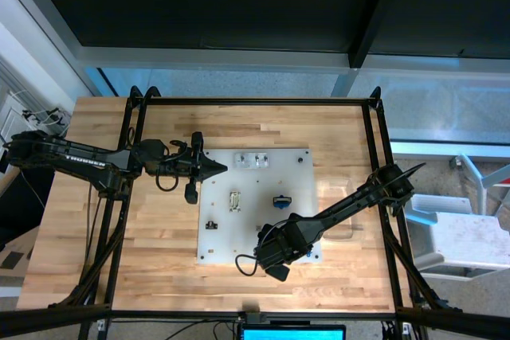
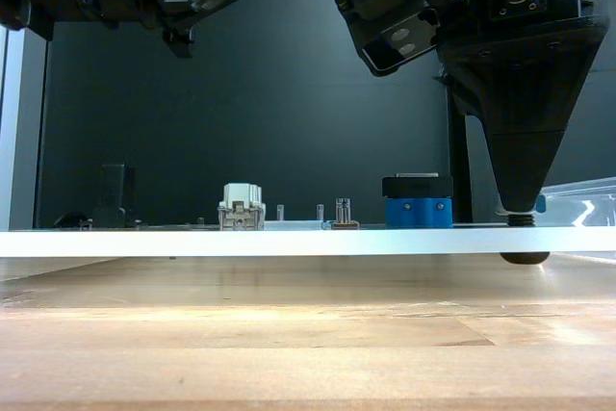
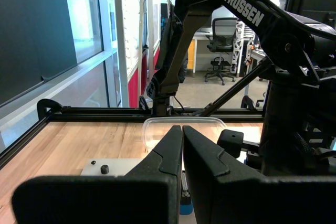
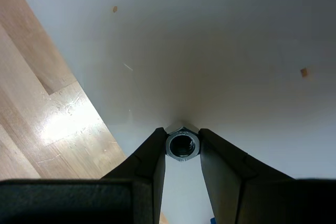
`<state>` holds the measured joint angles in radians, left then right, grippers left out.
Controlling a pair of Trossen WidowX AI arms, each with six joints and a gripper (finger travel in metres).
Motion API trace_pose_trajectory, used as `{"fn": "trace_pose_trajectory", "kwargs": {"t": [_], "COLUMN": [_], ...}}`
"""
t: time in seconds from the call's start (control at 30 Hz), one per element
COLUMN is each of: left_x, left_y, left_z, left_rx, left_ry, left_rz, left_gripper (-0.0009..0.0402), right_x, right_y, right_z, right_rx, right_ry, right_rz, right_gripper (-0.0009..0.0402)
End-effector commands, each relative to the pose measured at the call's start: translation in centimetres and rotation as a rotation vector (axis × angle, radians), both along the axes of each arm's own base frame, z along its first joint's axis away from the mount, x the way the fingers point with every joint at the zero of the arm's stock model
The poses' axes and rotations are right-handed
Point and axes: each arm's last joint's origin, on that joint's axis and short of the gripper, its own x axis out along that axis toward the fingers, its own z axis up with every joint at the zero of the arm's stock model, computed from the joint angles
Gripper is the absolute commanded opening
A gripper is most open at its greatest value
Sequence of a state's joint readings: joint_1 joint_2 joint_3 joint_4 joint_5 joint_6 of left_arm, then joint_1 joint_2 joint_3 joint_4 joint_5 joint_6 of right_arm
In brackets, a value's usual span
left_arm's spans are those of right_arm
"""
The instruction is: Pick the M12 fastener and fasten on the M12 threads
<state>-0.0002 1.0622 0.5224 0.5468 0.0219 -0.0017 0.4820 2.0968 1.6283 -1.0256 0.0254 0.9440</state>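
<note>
At the board's far left edge the left gripper [image 1: 213,168] hangs above the table with its fingers pressed together on nothing, taking no part in the work. Across the white board [image 1: 239,236] stand a grey connector block [image 2: 241,209] and a blue-topped part [image 2: 417,211], neither of them the task's concern. At the near right edge the right gripper [image 2: 520,201] points straight down, its fingers closed to a narrow gap on the M12 fastener [image 4: 182,145] — the silver nut sits between the tips with its dark hole facing the board. In the low view those tips stand directly over the M12 threads [image 2: 521,220], whose black ribs show just beneath them. So the pick looks done and the nut is brought to its stud. Whether it only rests on top or has caught the first thread I cannot tell, and with the ribs bare, most of the turning down appears left to do.
</note>
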Motion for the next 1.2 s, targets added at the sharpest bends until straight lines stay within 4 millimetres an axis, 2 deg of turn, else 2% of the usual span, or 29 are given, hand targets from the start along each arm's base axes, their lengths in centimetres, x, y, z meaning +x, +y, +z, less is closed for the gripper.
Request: {"fn": "trace_pose_trajectory", "kwargs": {"t": [0.03, 1.2], "left_x": [0.00, 0.00], "left_y": [0.01, 0.00], "left_z": [0.02, 0.02], "left_rx": [0.000, 0.000], "left_ry": [-0.001, -0.001], "left_rz": [0.000, 0.000], "left_gripper": [0.0000, 0.0000], "right_x": [0.00, 0.13], "right_y": [0.01, 0.04], "right_z": [-0.04, -0.04], "right_rx": [0.005, 0.116], "right_ry": [0.002, 0.004], "right_rz": [-0.081, -1.355], "right_gripper": [0.0020, 0.0020]}}
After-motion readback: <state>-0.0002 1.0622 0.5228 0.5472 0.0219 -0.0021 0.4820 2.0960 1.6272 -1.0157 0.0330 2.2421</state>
